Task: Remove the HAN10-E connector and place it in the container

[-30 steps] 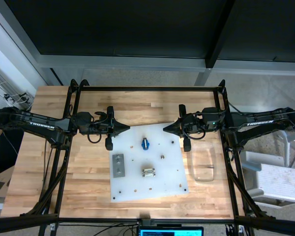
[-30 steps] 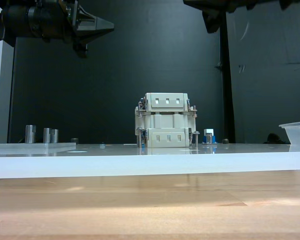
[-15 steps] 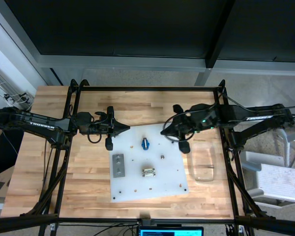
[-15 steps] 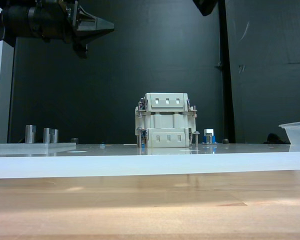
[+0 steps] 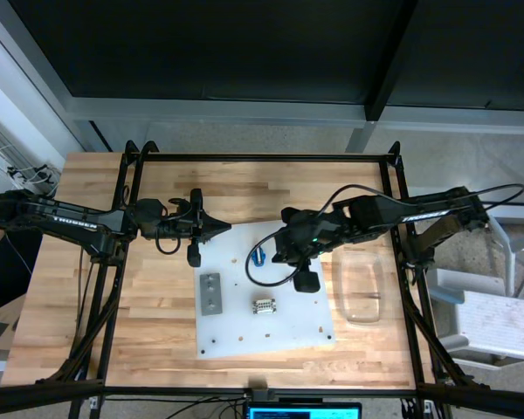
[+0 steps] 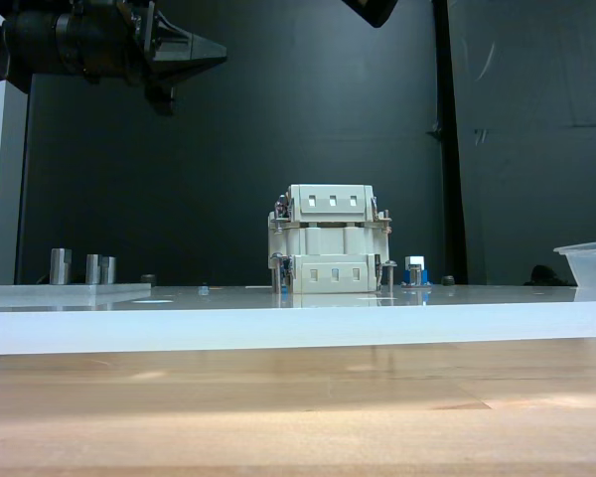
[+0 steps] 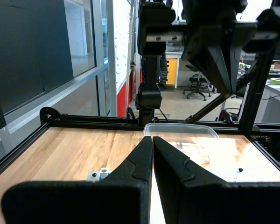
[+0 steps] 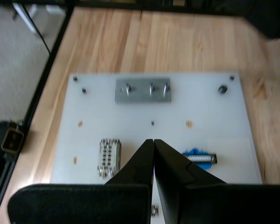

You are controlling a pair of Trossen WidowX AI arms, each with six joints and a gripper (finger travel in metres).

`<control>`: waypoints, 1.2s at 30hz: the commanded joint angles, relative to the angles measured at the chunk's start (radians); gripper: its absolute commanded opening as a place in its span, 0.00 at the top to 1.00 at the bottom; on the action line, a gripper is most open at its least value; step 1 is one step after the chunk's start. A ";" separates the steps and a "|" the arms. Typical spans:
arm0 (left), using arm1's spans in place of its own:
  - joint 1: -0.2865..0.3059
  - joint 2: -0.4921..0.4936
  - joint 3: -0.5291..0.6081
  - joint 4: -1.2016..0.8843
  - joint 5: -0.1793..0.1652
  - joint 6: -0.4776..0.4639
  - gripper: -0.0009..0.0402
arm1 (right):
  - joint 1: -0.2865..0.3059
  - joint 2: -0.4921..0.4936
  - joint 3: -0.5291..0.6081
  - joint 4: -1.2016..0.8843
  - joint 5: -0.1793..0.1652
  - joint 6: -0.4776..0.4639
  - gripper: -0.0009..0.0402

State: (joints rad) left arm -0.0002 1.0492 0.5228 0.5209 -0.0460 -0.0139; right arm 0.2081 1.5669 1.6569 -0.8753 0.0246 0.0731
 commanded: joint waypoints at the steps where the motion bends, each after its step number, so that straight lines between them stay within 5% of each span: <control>1: 0.000 0.000 0.000 0.000 0.000 0.000 0.98 | 0.010 0.057 0.057 -0.060 0.000 0.002 0.98; 20: 0.000 0.000 0.000 0.000 0.000 0.000 0.98 | 0.076 0.388 0.428 -0.384 0.009 0.051 0.98; 31: 0.000 0.000 0.000 0.000 0.000 0.000 0.98 | 0.096 0.474 0.467 -0.410 0.011 0.086 0.97; 36: 0.000 0.000 0.000 0.000 0.000 0.000 0.98 | 0.111 0.489 0.462 -0.401 0.029 0.103 0.87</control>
State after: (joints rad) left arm -0.0002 1.0492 0.5224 0.5209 -0.0460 -0.0143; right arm 0.3149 2.0495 2.1223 -1.2793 0.0406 0.1688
